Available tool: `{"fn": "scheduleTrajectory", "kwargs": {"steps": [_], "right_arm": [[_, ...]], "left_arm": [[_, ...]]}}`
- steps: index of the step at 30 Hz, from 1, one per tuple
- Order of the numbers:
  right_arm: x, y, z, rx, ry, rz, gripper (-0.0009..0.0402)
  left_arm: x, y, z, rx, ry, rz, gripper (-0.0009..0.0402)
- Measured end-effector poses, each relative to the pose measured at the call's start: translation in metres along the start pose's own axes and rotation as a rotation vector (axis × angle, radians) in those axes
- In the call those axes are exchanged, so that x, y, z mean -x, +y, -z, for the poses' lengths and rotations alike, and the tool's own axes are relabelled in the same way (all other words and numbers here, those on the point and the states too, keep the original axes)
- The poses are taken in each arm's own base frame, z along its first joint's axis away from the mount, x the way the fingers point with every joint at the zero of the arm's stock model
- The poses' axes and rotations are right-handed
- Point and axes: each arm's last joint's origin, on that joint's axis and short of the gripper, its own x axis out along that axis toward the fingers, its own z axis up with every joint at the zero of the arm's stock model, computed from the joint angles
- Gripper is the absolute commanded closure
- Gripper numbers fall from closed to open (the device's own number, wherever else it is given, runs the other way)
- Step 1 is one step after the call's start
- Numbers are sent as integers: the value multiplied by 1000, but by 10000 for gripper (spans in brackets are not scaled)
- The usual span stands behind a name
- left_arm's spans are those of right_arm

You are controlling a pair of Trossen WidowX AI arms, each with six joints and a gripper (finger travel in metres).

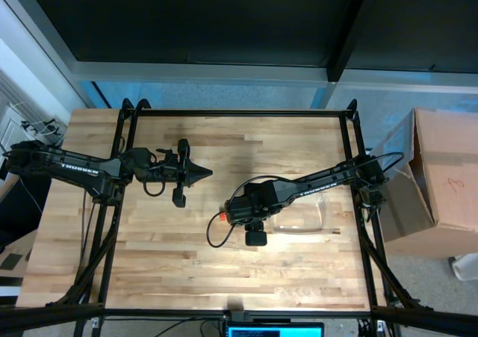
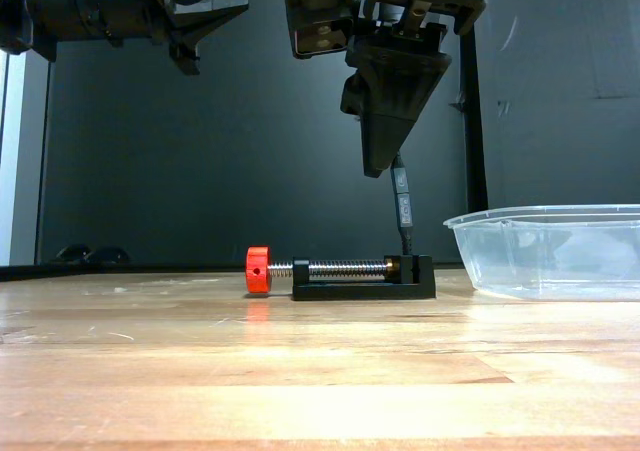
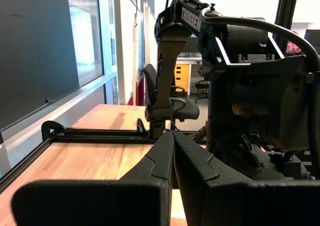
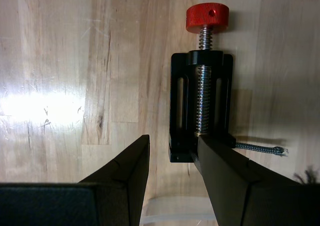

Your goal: Remove the USB-C connector from the USB-C receptacle and place in the container

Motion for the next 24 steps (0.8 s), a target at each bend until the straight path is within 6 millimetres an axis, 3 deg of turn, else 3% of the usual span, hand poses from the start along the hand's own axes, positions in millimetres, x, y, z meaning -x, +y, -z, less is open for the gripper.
{"fn": "scheduleTrajectory", "kwargs": {"steps": [9, 17, 24], "right_arm": [[-15, -1, 9, 0, 34, 8, 285], [-17, -2, 8, -6, 19, 10, 398], [-17, -2, 8, -17, 18, 10, 392]], "left_arm": [[0, 0, 0, 0, -1, 0, 393], [0, 0, 0, 0, 0, 0, 393], [0, 0, 0, 0, 0, 0, 393]]}}
